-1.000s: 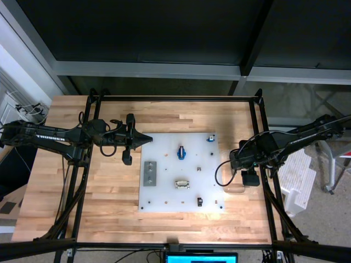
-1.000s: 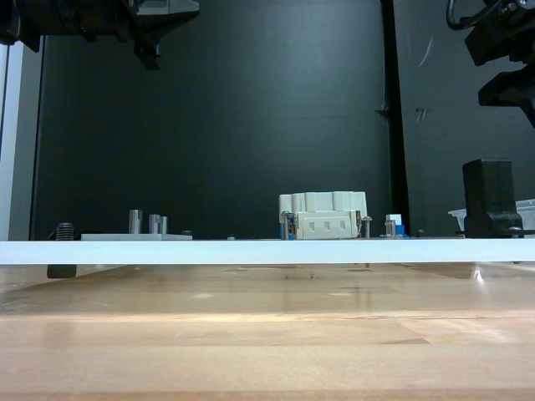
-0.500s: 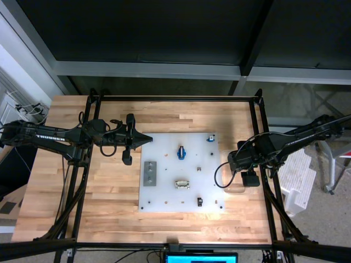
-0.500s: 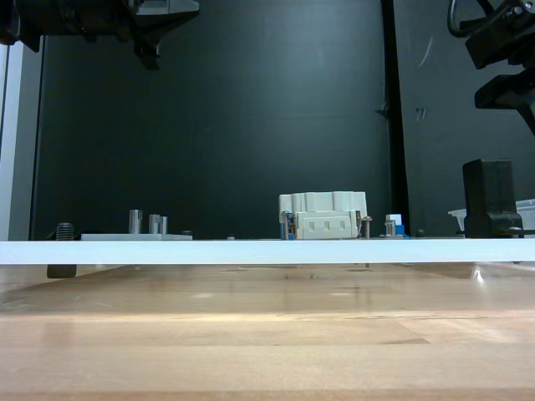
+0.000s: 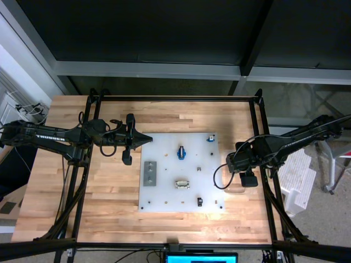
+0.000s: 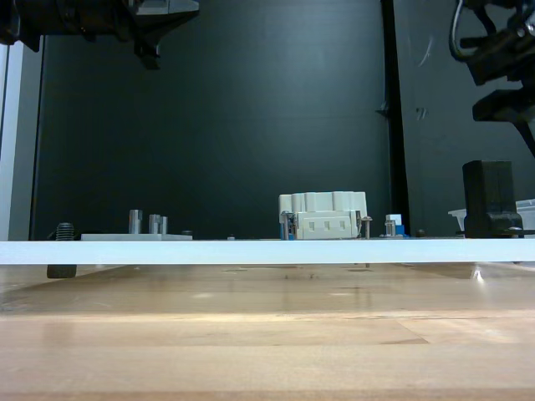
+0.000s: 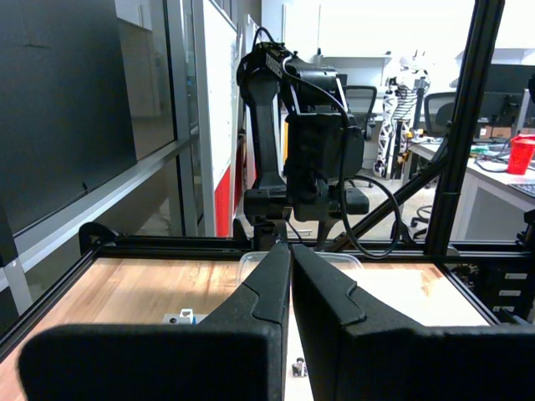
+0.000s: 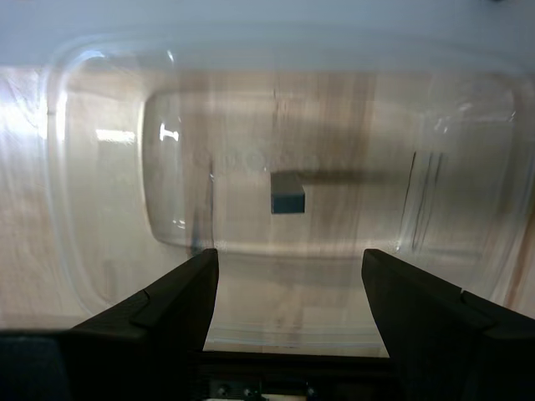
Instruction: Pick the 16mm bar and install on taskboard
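Hovering high above the rear left edge of the flat white plastic task board (image 5: 164, 192), the left pincer (image 5: 147, 140) has its fingers pressed together on nothing, and it shows no displacement over the last second. The board lies flat on the light wooden worktop (image 5: 109, 203) and carries a grey rectangular metal fixture with upright pegs (image 5: 149, 173) near its left side; no part on it has moved. To the right of the board, the right pincer (image 8: 288, 271) points down over a clear shallow plastic tray (image 8: 100, 167), fingers (image 8: 180, 301) spread wide apart and holding nothing. Over the last second this arm has edged slightly toward the board and, in the low view, dropped a little. A small grey square-faced piece, judged to be the 16mm bar (image 8: 288, 193), lies free on the tray floor, clear of any seat on the board and not touched by either finger. It sits roughly centred between the spread fingers, so the shift reads as alignment and descent for the pick. The grasp has not yet been made.
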You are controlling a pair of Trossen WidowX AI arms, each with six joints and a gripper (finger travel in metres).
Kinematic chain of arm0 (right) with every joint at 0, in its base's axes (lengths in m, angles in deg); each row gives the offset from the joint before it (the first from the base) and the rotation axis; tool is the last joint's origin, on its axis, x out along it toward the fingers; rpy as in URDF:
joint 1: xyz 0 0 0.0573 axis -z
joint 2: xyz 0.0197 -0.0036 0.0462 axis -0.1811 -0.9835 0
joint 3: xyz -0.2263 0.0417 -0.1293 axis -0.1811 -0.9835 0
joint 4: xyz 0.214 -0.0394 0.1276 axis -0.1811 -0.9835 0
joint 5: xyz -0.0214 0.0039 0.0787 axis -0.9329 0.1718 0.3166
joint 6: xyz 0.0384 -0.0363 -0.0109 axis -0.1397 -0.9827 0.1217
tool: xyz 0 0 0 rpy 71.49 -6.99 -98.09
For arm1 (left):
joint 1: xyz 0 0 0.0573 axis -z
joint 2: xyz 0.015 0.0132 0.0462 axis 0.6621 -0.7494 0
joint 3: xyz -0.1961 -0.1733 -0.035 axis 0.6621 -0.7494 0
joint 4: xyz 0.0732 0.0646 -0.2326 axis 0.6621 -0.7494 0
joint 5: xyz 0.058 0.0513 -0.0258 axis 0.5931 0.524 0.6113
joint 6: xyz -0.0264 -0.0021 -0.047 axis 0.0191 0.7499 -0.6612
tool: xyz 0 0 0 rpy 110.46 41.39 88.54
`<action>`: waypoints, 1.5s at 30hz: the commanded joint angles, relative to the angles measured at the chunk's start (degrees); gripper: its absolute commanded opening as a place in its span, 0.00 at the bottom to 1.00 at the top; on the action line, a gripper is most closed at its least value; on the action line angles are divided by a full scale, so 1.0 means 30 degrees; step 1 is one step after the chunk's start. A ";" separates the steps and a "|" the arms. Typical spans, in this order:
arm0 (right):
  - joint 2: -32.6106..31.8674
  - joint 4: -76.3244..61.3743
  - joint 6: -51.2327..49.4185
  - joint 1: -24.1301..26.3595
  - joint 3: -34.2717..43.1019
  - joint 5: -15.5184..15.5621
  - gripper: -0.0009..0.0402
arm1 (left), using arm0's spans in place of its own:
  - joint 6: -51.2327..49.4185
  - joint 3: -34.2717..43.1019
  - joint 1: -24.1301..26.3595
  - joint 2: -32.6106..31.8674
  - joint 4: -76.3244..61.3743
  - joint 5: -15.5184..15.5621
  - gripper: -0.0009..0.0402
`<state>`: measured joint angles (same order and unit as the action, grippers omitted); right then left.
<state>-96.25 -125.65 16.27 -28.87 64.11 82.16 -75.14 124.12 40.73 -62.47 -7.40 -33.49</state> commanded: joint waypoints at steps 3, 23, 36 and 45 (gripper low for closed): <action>0.0000 0.0481 0.0022 0.0007 -0.0430 -0.0219 0.61 | 0.0007 0.0000 0.0000 0.0000 0.0007 0.0000 0.02; -0.0007 0.2193 0.0029 0.0007 -0.1800 -0.0481 0.61 | 0.0007 0.0000 0.0000 0.0000 0.0007 0.0000 0.02; -0.0044 0.3366 0.0022 -0.0015 -0.2557 -0.0466 0.53 | 0.0000 0.0000 0.0000 0.0000 0.0007 0.0000 0.02; -0.0044 0.3417 0.0015 -0.0109 -0.2608 -0.0466 0.47 | 0.0007 0.0000 0.0000 0.0000 0.0007 0.0000 0.02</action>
<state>-96.36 -115.39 16.32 -29.15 56.27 80.74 -75.14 124.12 40.73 -62.47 -7.40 -33.49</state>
